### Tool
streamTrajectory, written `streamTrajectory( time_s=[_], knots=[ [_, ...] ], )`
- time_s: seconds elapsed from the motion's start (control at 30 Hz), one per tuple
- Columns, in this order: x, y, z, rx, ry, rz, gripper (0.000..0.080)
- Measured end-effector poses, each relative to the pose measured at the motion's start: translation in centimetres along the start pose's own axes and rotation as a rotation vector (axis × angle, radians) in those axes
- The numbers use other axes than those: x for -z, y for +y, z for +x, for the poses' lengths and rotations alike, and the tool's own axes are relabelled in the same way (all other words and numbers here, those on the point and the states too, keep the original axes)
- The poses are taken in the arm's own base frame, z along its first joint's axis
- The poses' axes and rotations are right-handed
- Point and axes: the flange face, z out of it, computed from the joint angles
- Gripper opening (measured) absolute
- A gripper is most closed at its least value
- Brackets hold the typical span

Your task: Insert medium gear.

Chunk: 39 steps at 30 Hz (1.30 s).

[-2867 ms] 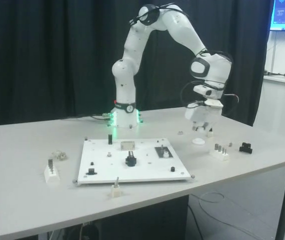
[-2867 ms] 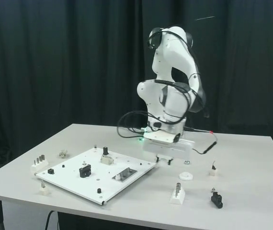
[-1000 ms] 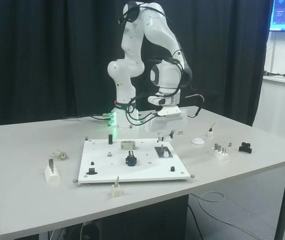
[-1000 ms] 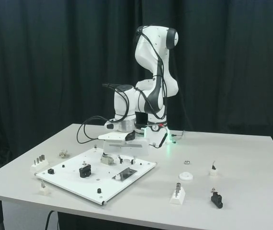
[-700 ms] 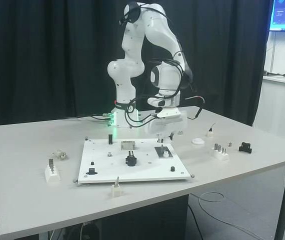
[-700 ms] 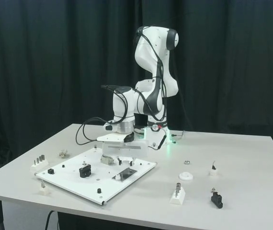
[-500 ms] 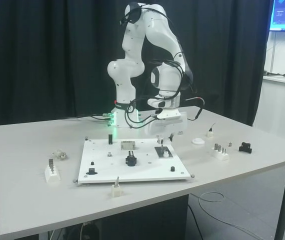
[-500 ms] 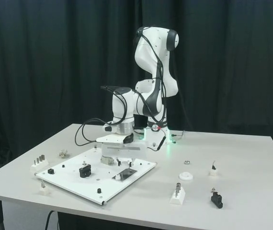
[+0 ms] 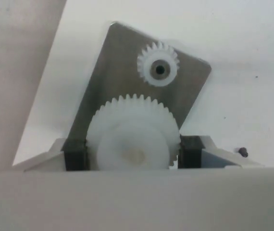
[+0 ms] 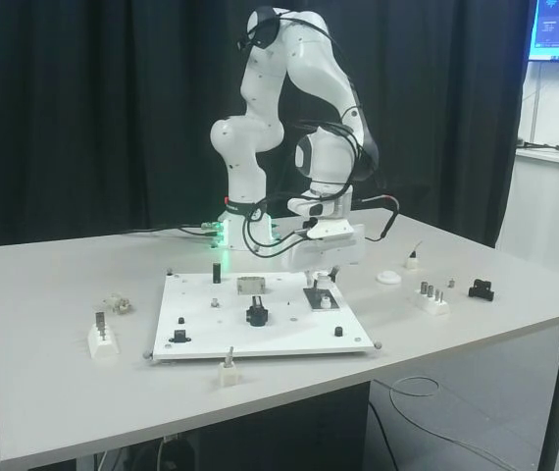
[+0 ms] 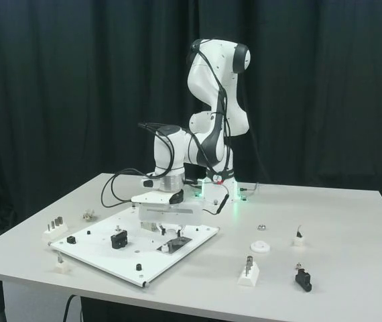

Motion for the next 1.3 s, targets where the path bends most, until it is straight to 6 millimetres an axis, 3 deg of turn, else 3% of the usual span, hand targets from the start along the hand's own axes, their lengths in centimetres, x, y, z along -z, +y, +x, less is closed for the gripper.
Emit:
streamTrajectory(
  time_s=[0.6, 1.3],
  knots=[
    [-1.4, 0.4, 1.0, 0.002, -0.031, 0.024, 0.0399],
    [-1.4, 0.0, 1.2, 0.017, -0.051, 0.016, 0.0399]
  ],
)
